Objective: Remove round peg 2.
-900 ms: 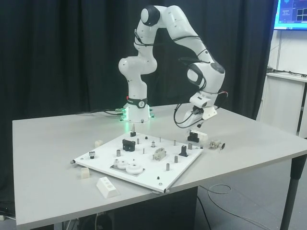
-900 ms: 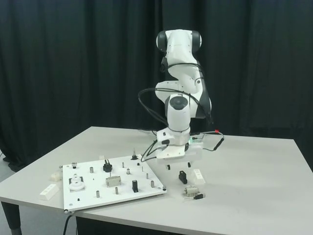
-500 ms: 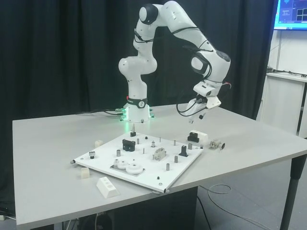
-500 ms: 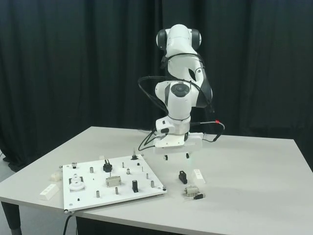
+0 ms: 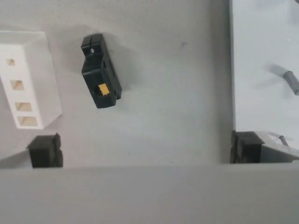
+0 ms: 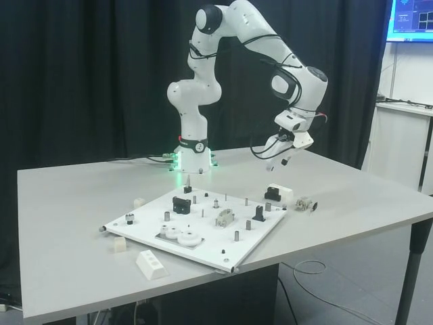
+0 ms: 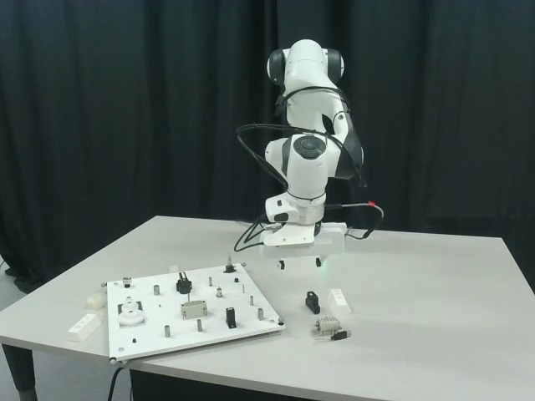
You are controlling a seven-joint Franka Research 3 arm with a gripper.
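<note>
The fingers (image 7: 298, 264) hang spread wide and empty above the grey counter (image 7: 418, 301), over a small black part (image 7: 312, 302) beside a white block (image 7: 338, 300). The round pegs (which one is number 2 cannot be told) stand upright on the white board (image 6: 196, 223), well apart from the arm (image 6: 257, 40).

No text, label, brand, number or sign can be read anywhere around me. The monitor (image 6: 412, 20) in the far corner of the first room view carries lines on its screen, but they are too small for me to make out. The white board (image 6: 196, 227) on my tabletop (image 6: 61, 223), the black connector (image 5: 100, 78) and the white block (image 5: 29, 86) beside it bear no markings I can read.
</note>
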